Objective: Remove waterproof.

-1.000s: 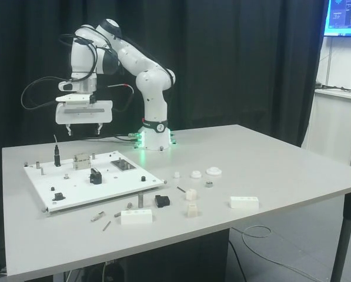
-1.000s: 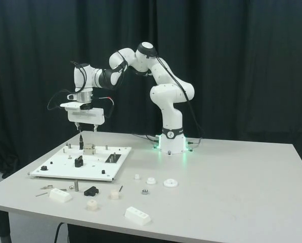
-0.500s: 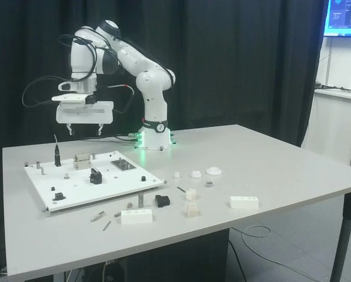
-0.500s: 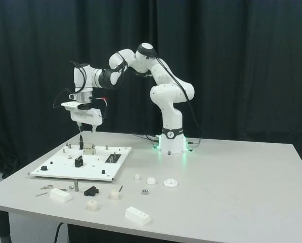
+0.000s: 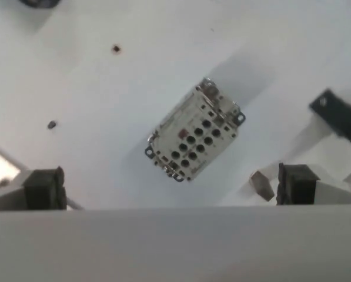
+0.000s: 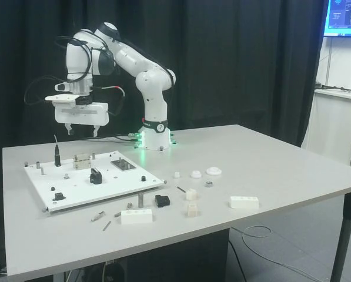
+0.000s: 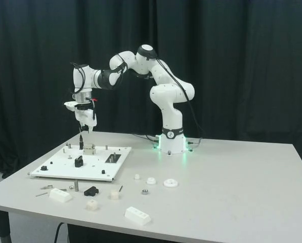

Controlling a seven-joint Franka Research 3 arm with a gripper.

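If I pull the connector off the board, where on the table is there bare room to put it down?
The widest bare stretch of the grey table lies beyond the white discs and white block, away from the board. Another lies behind the white board, toward the arm's base. The strip in front of the board is crowded with pins, white blocks and a black part.

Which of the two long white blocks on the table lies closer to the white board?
The white block just past the board's front edge, beside the small grey pins. The other long white block lies far off, alone, beyond the small white pieces, toward the opposite end of the grey table.
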